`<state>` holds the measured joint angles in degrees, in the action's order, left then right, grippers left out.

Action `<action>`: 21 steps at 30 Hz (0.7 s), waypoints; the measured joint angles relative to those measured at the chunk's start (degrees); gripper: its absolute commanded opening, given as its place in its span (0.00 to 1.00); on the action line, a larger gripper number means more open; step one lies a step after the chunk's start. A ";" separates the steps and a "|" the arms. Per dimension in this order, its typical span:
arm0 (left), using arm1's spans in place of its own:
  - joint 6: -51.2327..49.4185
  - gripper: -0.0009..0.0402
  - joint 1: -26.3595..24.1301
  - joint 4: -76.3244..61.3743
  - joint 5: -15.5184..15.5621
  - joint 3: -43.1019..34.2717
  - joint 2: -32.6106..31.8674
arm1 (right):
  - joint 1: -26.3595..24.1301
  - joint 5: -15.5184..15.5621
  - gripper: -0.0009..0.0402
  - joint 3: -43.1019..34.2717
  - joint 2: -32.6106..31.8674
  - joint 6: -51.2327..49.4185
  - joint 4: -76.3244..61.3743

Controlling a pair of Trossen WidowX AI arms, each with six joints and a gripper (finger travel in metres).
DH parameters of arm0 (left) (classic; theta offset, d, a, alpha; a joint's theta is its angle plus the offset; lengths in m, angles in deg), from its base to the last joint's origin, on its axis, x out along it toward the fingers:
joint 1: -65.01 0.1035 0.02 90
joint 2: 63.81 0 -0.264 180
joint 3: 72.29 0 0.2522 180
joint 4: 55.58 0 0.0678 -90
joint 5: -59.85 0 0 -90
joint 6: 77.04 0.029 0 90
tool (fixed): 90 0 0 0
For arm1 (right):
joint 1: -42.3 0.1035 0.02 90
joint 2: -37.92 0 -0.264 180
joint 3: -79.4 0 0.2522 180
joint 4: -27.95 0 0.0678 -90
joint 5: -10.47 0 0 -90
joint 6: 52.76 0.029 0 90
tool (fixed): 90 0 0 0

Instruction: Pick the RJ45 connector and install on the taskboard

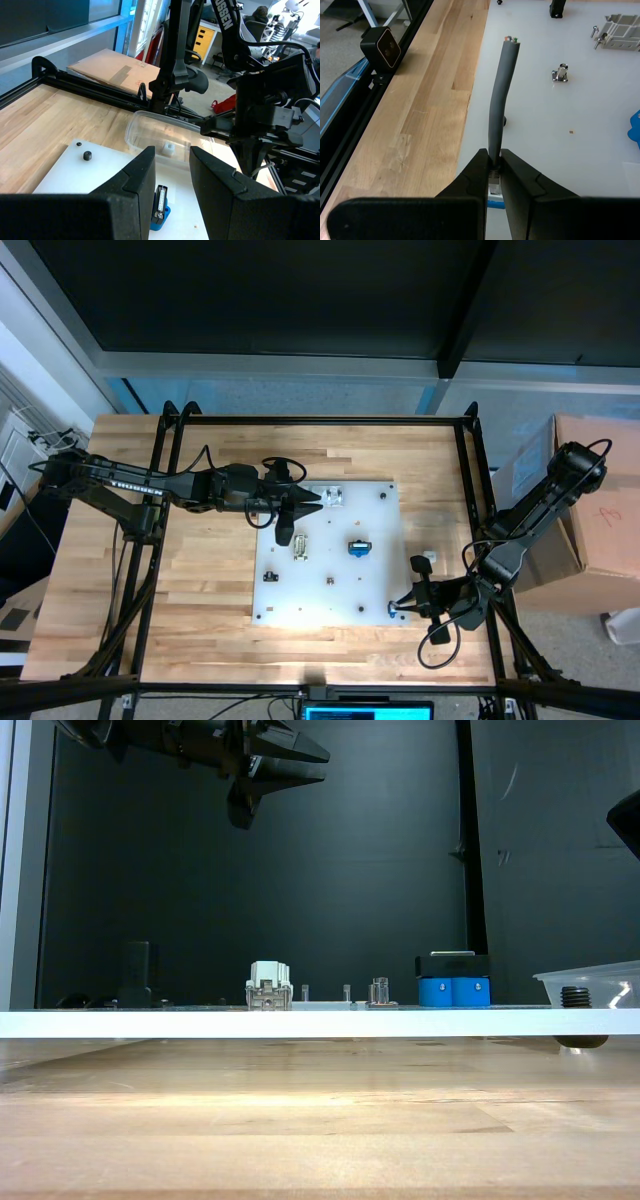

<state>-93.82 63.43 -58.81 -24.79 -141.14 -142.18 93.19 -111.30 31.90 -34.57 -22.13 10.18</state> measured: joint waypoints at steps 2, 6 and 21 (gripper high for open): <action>0.00 0.24 0.00 0.00 0.00 0.00 0.00 | 0.00 0.00 0.02 0.04 0.00 0.00 -0.02; -0.02 0.24 0.00 0.00 0.00 0.00 0.00 | 0.00 -0.15 0.02 0.63 0.00 0.07 0.15; -0.02 0.24 0.00 0.00 -0.02 0.00 0.00 | 0.04 -0.37 0.02 2.08 0.02 0.02 2.69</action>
<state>-93.84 63.43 -58.81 -24.81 -141.14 -142.18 93.23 -111.68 33.98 -34.55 -22.11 12.86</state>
